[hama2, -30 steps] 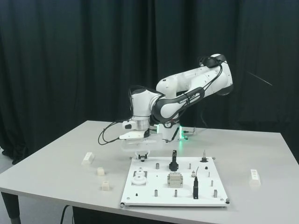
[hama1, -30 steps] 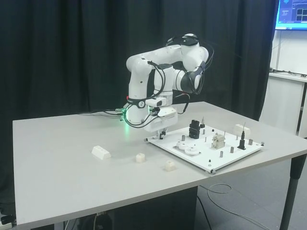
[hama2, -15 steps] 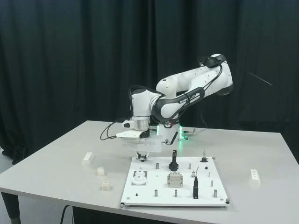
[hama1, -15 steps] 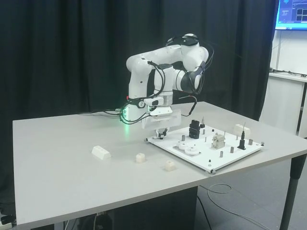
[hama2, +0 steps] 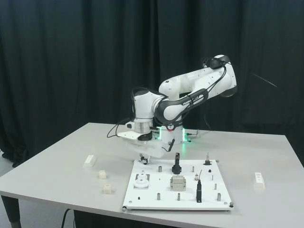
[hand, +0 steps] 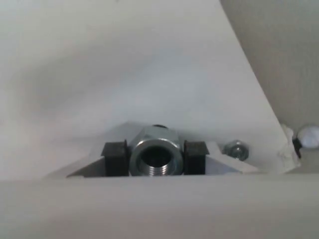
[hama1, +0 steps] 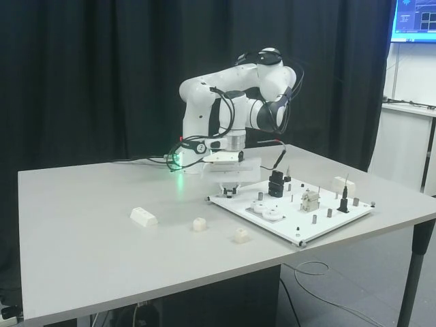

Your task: Insert bolt 4.

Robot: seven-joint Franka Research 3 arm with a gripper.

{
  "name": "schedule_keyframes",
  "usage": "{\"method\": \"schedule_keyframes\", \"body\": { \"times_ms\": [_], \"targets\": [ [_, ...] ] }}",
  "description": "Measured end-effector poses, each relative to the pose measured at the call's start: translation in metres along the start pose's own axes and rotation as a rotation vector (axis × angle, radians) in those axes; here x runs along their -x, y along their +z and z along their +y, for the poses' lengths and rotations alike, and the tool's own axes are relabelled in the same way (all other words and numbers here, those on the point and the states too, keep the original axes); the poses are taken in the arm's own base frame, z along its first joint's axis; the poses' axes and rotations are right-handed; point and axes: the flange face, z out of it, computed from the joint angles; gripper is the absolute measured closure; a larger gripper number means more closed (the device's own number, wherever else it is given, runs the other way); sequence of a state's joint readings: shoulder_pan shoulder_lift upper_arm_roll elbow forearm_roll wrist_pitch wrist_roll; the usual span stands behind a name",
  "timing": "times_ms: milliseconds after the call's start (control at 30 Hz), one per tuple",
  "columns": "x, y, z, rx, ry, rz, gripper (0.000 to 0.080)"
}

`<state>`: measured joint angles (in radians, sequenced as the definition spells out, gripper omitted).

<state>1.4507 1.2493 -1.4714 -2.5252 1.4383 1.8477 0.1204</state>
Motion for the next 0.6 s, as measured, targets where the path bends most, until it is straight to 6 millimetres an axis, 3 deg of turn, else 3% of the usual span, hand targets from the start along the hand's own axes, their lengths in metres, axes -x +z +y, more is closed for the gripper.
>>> {"method": "schedule_keyframes", "body": {
  "times_ms": [333, 600],
  "targets": [
    [0.0019, 0.0002, -0.0011, 0.0, 0.299, 0.011, 0.0563],
    [0.0032, 0.0002, -0.0015, -0.001, 0.435, 0.019, 0.0563]
  ]
}}
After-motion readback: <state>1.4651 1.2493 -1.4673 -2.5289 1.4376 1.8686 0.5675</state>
